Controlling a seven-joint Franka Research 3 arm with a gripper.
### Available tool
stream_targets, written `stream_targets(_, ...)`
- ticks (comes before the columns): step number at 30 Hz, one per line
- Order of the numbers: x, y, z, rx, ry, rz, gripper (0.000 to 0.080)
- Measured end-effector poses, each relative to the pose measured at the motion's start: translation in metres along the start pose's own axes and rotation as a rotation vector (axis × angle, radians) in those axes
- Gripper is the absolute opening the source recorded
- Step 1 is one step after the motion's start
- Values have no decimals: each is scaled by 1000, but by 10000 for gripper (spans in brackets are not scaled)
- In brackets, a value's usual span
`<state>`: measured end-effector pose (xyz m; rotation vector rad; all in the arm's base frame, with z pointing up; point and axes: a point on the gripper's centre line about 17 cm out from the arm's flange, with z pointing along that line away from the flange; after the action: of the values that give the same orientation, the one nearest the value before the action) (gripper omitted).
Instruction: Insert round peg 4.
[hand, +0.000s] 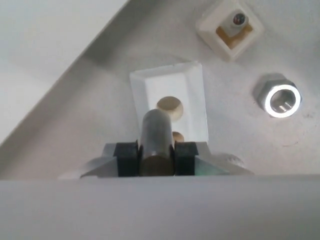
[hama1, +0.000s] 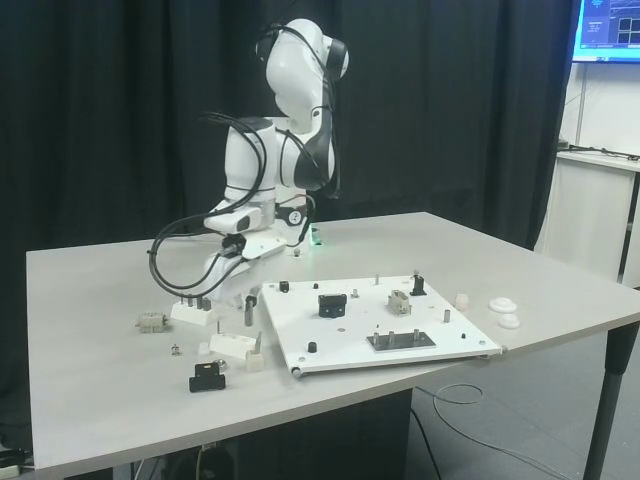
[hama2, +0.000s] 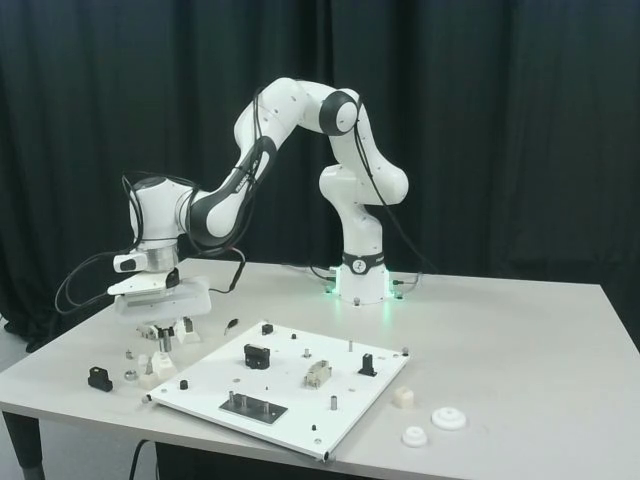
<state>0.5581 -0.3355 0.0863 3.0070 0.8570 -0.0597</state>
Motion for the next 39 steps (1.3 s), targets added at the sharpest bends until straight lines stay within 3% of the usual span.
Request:
stream_targets(8,9,-7,-6,9,4,34,150)
stream_targets(27,49,-62,-30,91,-16,162,150)
stream_targets(39,78,-98,-29,109,-34,183,150)
